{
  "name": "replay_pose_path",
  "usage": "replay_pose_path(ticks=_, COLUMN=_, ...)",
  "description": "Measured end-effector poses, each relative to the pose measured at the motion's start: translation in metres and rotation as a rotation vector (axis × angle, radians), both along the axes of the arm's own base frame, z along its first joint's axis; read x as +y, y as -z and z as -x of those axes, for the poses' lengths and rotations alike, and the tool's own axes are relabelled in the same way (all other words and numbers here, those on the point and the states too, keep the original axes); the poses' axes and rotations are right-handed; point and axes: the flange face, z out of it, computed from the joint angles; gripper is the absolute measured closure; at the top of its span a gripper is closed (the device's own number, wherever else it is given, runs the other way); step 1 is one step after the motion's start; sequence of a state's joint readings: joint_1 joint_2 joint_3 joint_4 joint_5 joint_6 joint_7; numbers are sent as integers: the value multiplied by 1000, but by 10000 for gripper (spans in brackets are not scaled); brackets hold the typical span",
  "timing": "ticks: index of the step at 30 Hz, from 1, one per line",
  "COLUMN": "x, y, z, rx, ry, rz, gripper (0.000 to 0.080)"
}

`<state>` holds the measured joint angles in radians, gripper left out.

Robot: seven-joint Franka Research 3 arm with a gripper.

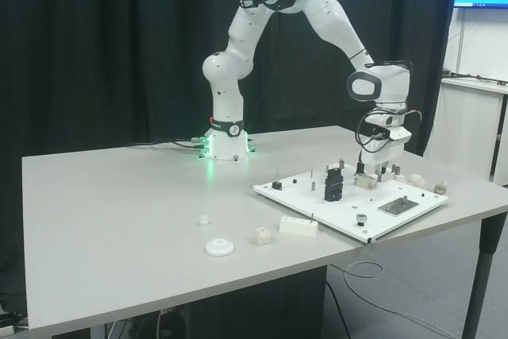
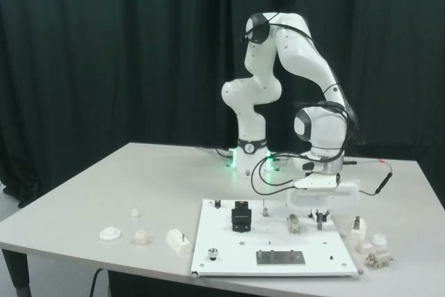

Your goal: Insert square peg 3.

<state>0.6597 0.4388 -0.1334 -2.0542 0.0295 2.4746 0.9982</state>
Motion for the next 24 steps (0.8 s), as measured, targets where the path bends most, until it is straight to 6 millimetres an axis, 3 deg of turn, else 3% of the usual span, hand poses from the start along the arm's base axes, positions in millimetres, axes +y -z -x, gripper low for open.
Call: replay_pose_path(ticks=24, x=0, y=3, z=0, rx=-1, ry=-54, rz=2, gripper=689)
